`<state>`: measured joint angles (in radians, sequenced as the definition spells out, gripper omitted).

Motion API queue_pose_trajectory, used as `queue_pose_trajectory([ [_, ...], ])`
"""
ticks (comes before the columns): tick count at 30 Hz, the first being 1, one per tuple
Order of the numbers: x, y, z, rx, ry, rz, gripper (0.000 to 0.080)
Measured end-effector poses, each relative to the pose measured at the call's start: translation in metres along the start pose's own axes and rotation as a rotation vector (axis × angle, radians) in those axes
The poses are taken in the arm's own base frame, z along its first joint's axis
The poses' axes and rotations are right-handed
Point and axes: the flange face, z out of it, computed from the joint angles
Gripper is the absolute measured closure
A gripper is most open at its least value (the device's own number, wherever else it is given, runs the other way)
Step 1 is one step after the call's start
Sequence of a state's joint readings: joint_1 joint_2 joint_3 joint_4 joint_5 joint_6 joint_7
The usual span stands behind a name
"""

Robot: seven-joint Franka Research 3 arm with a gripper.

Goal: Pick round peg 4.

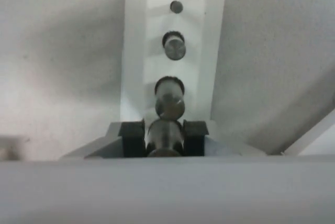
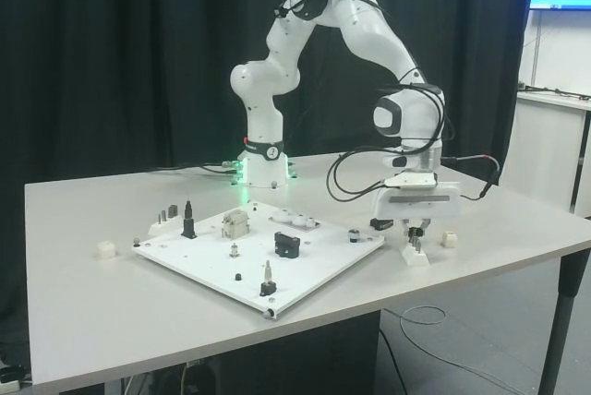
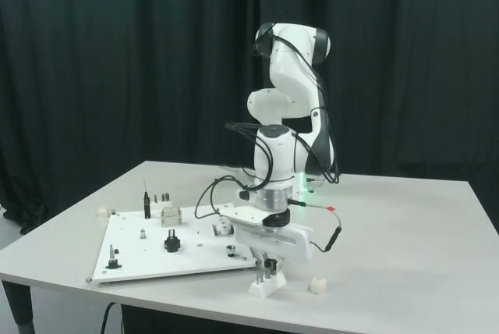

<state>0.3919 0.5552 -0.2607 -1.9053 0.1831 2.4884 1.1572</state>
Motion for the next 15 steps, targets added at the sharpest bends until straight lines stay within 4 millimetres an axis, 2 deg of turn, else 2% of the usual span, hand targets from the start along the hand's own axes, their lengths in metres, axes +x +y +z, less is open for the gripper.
queue_pose_trajectory([
  [15,0.008,-0.014,-0.053,-0.034,-0.026,-0.005,0.0650],
])
